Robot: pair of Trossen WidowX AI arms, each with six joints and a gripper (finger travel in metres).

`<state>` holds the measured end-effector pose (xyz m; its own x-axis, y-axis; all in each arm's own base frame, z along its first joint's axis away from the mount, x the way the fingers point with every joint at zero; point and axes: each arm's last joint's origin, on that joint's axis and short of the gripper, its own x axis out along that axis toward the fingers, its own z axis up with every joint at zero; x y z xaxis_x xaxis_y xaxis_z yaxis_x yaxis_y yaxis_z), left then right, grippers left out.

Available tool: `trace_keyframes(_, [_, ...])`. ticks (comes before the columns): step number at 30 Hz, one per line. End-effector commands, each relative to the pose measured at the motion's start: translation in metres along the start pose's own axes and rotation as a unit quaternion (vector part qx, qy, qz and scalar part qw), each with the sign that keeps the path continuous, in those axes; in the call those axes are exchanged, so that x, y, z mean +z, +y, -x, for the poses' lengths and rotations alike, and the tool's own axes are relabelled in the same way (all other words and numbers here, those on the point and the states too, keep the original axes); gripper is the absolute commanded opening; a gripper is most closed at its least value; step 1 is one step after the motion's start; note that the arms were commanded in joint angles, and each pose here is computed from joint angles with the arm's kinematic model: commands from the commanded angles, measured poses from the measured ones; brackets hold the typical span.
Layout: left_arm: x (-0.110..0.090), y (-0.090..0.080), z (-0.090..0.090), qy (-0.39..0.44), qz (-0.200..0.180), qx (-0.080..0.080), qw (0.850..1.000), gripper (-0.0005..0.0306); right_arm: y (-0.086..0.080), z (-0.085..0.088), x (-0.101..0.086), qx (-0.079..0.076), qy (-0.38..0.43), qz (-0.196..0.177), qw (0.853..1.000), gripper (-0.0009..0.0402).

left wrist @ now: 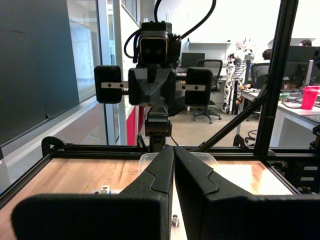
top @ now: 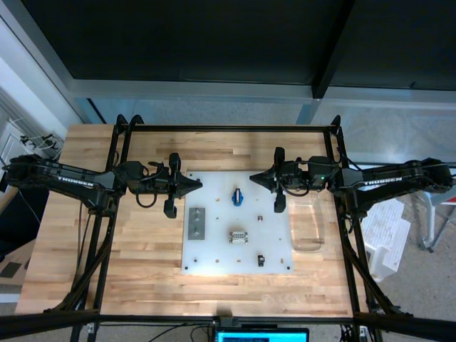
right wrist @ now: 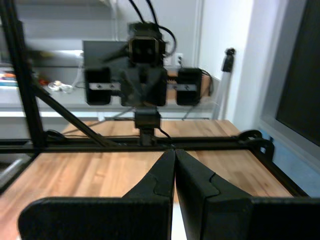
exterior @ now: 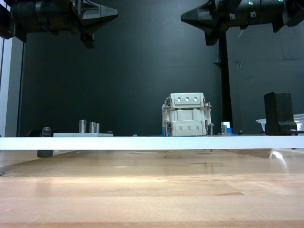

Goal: Pick the HAN10E connector and install on the hub

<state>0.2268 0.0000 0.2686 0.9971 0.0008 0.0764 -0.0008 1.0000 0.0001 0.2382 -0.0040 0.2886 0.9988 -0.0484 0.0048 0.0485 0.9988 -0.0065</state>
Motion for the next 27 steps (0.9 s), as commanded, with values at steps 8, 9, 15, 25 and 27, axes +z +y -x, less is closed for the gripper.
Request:
trace_keyframes(8, [0.0000, 0.0000, 0.0000, 0.000, 0.000, 0.000, 1.000, 0.0000, 0.0005, -0.0001, 0.0000, 0.002, 0.002, -0.001, 1.000, 0.0000])
trace_keyframes(9, [0.0000, 0.0000, -0.0001, 0.000, 0.000, 0.000, 1.000, 0.0000, 0.0005, -0.0001, 0.0000, 0.002, 0.002, -0.001, 1.000, 0.0000])
trace_keyframes(15, [0.0000, 0.0000, 0.0000, 0.000, 0.000, 0.000, 1.000, 0.0000, 0.0004, -0.0001, -0.0002, 0.002, 0.003, 0.001, 1.000, 0.0000])
trace_keyframes(25, [0.0000, 0.0000, 0.0000, 0.000, 0.000, 0.000, 1.000, 0.0000, 0.0006, -0.0002, -0.0026, 0.002, 0.014, 0.001, 1.000, 0.0000])
trace_keyframes(27, [0.0000, 0.0000, 0.0000, 0.000, 0.000, 0.000, 1.000, 0.0000, 0.0006, -0.0002, -0.0024, 0.002, 0.014, 0.001, 1.000, 0.0000])
